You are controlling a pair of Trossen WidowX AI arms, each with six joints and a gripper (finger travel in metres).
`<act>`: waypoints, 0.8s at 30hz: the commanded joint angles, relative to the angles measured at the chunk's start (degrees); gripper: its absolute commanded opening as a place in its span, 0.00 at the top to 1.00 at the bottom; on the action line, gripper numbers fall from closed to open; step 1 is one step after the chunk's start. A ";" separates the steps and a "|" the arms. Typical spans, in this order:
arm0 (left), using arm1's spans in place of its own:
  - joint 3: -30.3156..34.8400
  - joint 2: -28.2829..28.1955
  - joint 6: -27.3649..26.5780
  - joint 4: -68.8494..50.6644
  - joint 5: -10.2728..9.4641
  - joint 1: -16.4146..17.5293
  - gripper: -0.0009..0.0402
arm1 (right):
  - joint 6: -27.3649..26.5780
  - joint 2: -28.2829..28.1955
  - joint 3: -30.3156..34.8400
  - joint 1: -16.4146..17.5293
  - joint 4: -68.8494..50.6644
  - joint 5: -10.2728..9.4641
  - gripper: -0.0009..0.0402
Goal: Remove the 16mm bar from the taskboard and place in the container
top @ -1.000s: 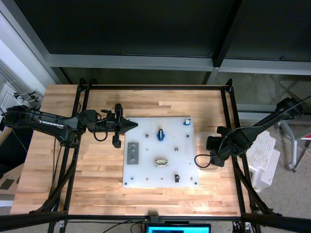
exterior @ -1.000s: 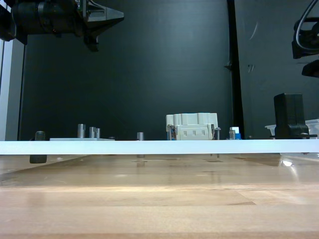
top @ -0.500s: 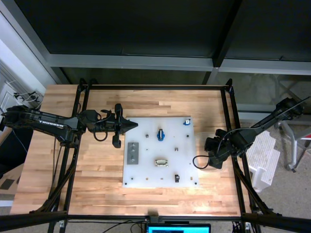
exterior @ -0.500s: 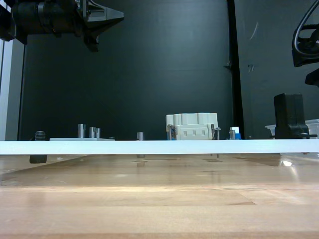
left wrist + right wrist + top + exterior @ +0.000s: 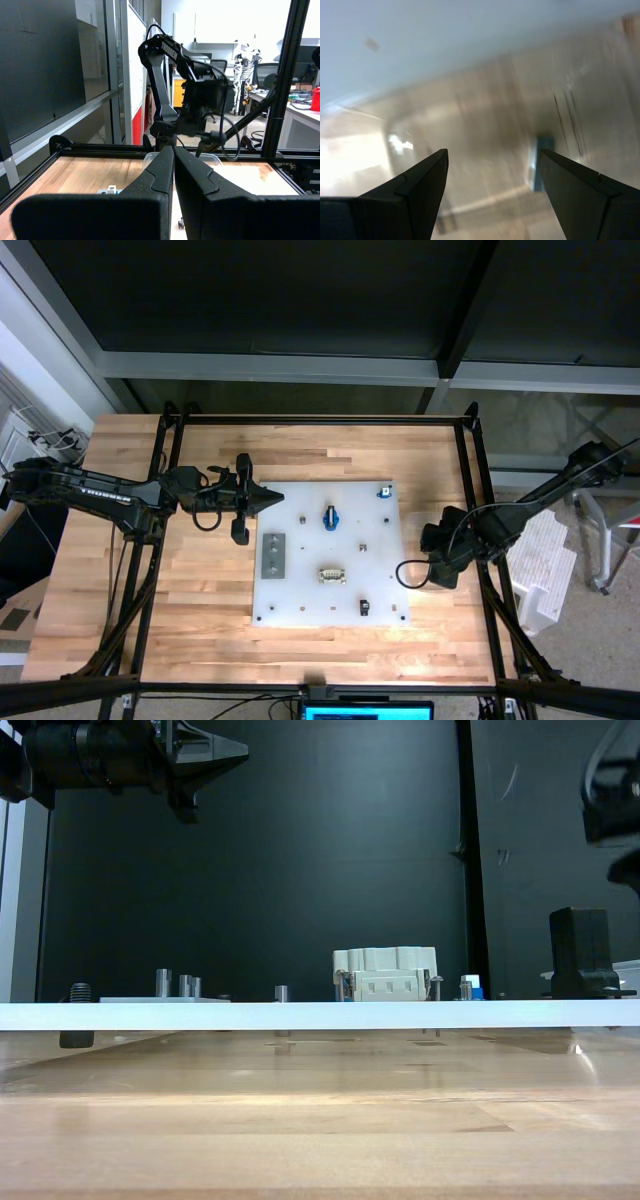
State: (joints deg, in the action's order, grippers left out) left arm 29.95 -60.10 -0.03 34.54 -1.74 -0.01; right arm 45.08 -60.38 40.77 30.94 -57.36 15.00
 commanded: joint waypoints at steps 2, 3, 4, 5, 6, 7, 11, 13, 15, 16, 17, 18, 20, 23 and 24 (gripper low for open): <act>0.00 -0.02 0.00 0.00 0.00 0.00 0.98 | -5.40 1.51 4.17 -0.15 3.67 2.75 0.44; 0.00 0.00 0.00 0.00 0.00 0.02 0.98 | -7.02 1.97 4.81 -0.28 5.49 3.89 0.46; 0.00 -0.02 0.00 0.00 0.00 0.02 0.98 | -8.66 2.40 5.16 -0.46 7.69 4.76 0.48; 0.00 -0.02 0.00 0.00 0.00 0.00 0.98 | -10.27 2.82 5.29 -0.63 10.12 5.20 0.50; 0.00 0.00 0.00 0.00 0.00 0.00 0.98 | -12.04 3.15 5.25 -0.92 12.46 5.25 0.52; 0.00 -0.02 0.00 0.00 0.00 0.00 0.98 | -13.81 3.43 5.07 -1.36 14.78 5.22 0.54; 0.00 -0.02 0.00 0.00 0.00 0.00 0.98 | -20.85 4.68 3.58 -4.04 23.74 4.85 0.63; 0.00 -0.02 0.00 0.00 0.00 0.02 0.98 | -24.17 5.11 2.80 -5.88 27.89 4.57 0.67; 0.00 -0.02 0.00 0.00 0.00 0.00 0.98 | -28.06 5.51 2.01 -8.11 32.33 2.75 0.71; 0.00 -0.02 0.00 0.00 0.00 0.00 0.98 | -29.88 5.64 1.64 -9.51 34.73 1.22 0.73; 0.00 -0.02 0.00 0.00 0.00 0.02 0.98 | -31.63 5.66 1.27 -10.99 37.29 -0.31 0.74; 0.00 -0.02 0.00 0.00 0.00 0.02 0.98 | -33.11 5.66 0.98 -12.59 39.98 -1.86 0.76; 0.00 0.00 0.00 0.00 0.00 0.00 0.98 | -35.85 5.64 0.24 -16.09 45.46 -5.35 0.80; 0.00 -0.02 0.00 0.00 0.00 0.02 0.98 | -38.97 5.64 -1.25 -21.46 54.34 -10.51 0.85; 0.00 -0.02 0.00 0.00 0.00 0.00 0.98 | -39.82 5.64 -1.86 -23.04 57.18 -11.87 0.87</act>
State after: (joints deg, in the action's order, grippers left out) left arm 29.95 -60.10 -0.05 34.54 -1.74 -0.01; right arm 6.24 -54.72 39.64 9.82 -3.68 4.84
